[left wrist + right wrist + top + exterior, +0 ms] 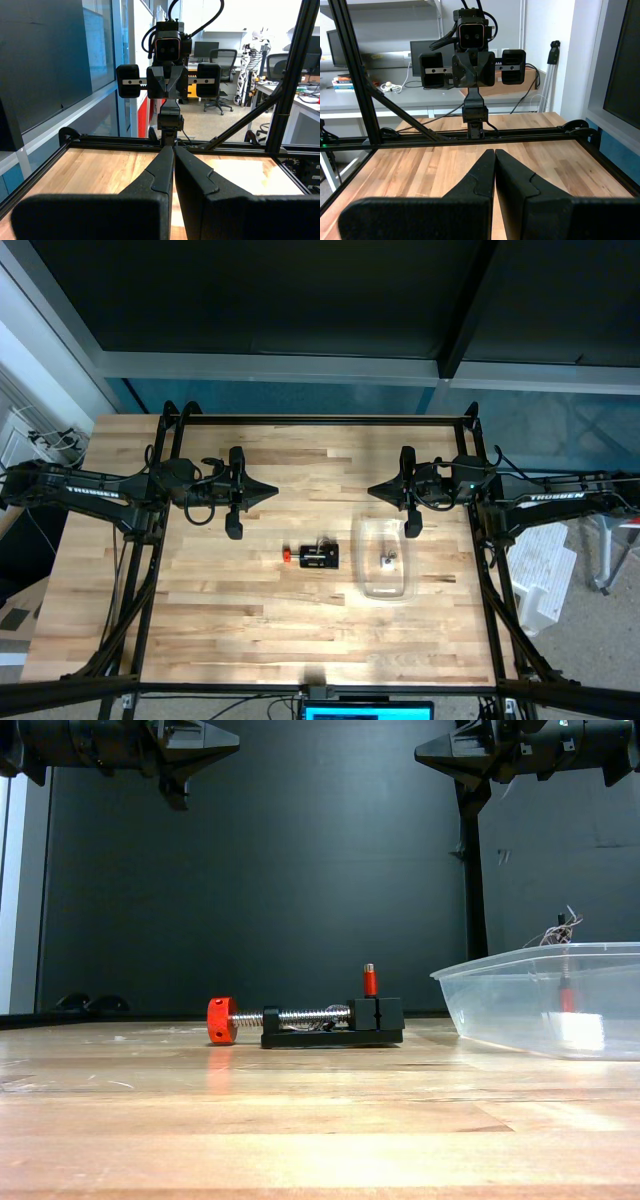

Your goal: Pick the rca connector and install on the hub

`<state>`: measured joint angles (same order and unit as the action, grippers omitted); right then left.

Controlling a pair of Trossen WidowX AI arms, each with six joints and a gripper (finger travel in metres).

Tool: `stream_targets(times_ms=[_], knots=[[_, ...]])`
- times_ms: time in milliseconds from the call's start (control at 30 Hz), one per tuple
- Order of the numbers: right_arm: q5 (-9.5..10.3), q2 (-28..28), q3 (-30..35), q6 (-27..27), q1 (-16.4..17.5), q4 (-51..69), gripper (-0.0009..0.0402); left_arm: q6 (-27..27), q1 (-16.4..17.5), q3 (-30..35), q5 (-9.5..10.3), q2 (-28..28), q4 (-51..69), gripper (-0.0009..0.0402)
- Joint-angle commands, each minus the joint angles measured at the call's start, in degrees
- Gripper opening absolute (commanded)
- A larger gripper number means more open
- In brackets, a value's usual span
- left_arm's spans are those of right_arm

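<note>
The rca connector [387,560] lies in the tray [384,590], hub [322,557] just beside.

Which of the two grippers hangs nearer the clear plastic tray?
The right gripper, shut, raised just beyond the far end of the tray; the left gripper, also shut, hangs farther off, past the hub.

Round the hub [318,556] the table [220,620] is open, the tray [384,597] seemingly near its right; left gripper [275,490] and right gripper [370,490] hang closed above.
</note>
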<state>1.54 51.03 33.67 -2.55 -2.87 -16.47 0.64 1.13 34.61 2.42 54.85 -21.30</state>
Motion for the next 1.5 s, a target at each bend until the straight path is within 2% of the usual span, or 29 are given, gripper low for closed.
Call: stream_targets(times_ms=[33, 1033, 1167, 1500], knots=[[0.00, 0.0, 0.0, 0.0, 0.0, 0.0, 0.0000, 0.0, 0.0, 0.0, -0.02, 0.0, 0.0, 0.0001], [0.00, 0.0, 0.0, 0.0, 0.0, 0.0, 0.0000, 0.0, 0.0, 0.0, 0.00, 0.0, 0.0, 0.0001], [-1.53, 0.0, 0.0, 1.9, 0.0, -0.2, 0.0000, 0.0, 0.0, 0.0, -0.02, 0.0, 0.0, 0.0001], [-1.49, 0.1, 0.4, 1.7, 0.0, -0.5, 0.0000, 0.0, 0.0, 0.0, -0.02, 0.0, 0.0, 0.0001]])
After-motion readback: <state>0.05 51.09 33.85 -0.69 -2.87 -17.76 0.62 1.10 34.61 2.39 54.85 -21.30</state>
